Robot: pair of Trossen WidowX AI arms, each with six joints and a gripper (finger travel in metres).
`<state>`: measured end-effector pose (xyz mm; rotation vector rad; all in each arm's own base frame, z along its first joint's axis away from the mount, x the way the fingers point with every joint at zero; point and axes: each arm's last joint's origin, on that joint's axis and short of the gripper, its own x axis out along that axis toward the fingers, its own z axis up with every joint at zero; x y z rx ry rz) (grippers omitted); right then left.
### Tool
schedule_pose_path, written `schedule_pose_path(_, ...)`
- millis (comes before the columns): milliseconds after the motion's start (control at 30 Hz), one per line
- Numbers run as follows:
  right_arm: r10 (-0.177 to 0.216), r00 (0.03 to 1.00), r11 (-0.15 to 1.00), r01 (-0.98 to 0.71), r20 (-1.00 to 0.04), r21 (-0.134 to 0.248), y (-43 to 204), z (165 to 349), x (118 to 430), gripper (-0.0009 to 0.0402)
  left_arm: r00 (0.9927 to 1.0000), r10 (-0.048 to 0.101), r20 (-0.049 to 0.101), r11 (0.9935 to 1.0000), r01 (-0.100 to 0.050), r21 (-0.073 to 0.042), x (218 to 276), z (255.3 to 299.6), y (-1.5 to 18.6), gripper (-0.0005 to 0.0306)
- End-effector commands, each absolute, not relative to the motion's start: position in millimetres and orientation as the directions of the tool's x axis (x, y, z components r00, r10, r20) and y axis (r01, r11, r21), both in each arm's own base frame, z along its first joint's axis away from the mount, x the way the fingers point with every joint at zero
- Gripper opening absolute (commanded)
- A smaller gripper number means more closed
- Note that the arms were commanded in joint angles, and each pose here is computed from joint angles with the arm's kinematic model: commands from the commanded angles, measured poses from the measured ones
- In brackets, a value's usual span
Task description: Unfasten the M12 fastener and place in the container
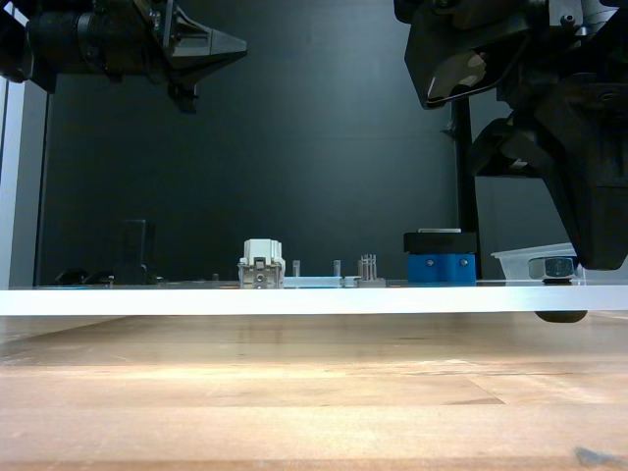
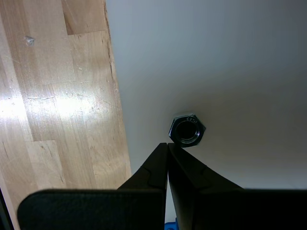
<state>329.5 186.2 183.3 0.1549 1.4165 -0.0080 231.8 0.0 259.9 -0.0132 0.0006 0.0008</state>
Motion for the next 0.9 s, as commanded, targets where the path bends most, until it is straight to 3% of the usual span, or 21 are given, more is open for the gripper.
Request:
schedule_pose_path(33,0.082,0.161,0.99,0.101,-0.984,0.099,186,183.4,330,0.0,1.0,0.001,-0.001,0.99991,-0.001,-0.013,231.8,259.9,0.0,0.0)
schedule_pose_path(233,0.072,0.155,0.992,0.094,-0.985,0.087,185,183.3,329,0.0,1.0,0.001,-0.001,0.99991,-0.001,-0.013,231.8,259.9,0.1,0.0)
schedule_pose_path(267,0.03,0.153,0.994,0.104,-0.988,0.047,183,183.6,328,0.0,1.0,0.001,-0.001,0.99991,-0.001,-0.013,231.8,259.9,0.0,0.0)
schedule_pose_path(367,-0.159,0.162,0.973,0.191,-0.974,-0.127,174,189.0,322,0.0,1.0,0.001,-0.001,0.99991,-0.001,-0.013,231.8,259.9,0.0,0.0)
schedule_pose_path(400,-0.185,0.164,0.968,0.203,-0.969,-0.151,172,190.8,321,0.0,1.0,0.001,-0.001,0.99991,-0.001,-0.013,231.8,259.9,0.0,0.0)
schedule_pose_path(500,-0.188,0.164,0.968,0.198,-0.968,-0.154,171,195.8,318,0.0,1.0,0.001,-0.001,0.99991,-0.001,-0.013,231.8,259.9,0.0,0.0)
schedule_pose_path(600,-0.178,0.162,0.97,0.197,-0.971,-0.145,171,197.9,317,0.0,1.0,0.001,0.0,0.99991,-0.001,-0.013,231.8,260.0,0.0,0.0)
schedule_pose_path(667,-0.147,0.159,0.974,0.194,-0.976,-0.115,171,200.6,317,0.0,1.0,0.001,-0.001,0.99991,-0.001,-0.013,231.8,259.9,0.1,0.0)
schedule_pose_path(900,0.099,0.137,0.982,0.149,-0.986,0.12,180,209.3,318,0.0,1.0,0.001,0.0,0.99991,-0.001,-0.013,231.8,260.0,0.1,0.0)
